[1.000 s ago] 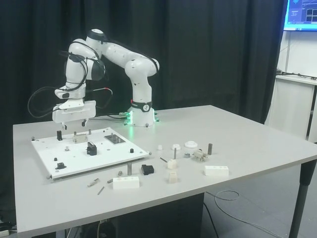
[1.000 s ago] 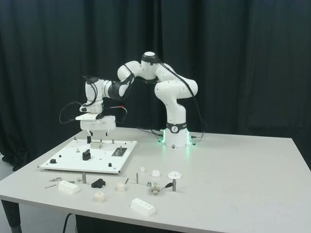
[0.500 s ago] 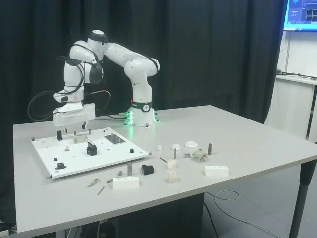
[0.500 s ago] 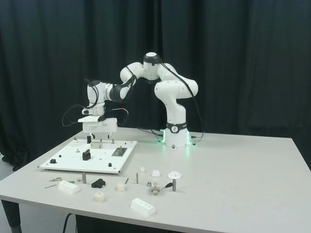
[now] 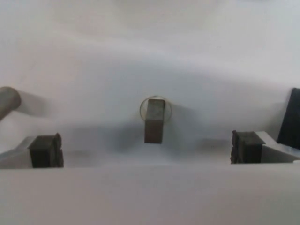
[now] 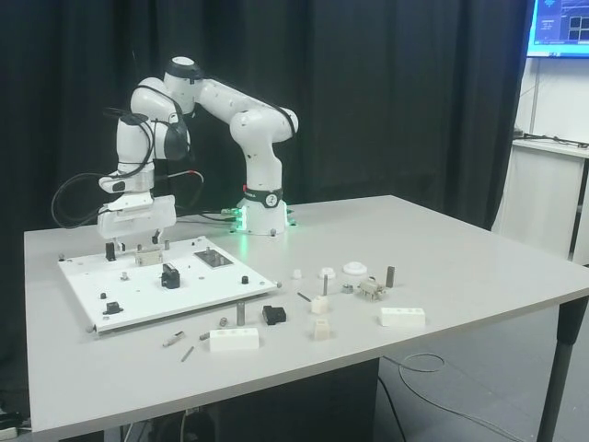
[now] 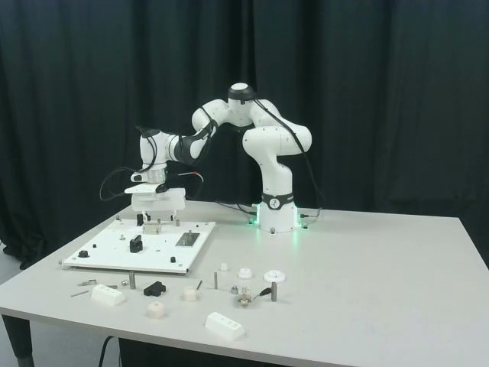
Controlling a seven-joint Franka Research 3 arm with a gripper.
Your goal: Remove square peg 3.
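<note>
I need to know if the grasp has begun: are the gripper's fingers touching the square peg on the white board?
Apart. The wrist view shows the square peg standing alone on the white board, with bare board between it and each of the fingertips of the open gripper.

A black curtain [image 7: 382, 92] hangs in folds behind the grey table [image 7: 382, 275], while in the first room view a lit screen [image 6: 560, 28] glows high in the corner above a white cabinet [image 6: 543, 193], with a cable [image 6: 419, 368] trailing underneath the table.

My room views were evenly lit against black curtains [image 7: 382, 99]; the wrist view was soft, the peg [image 5: 154, 120] casting a faint shadow.
</note>
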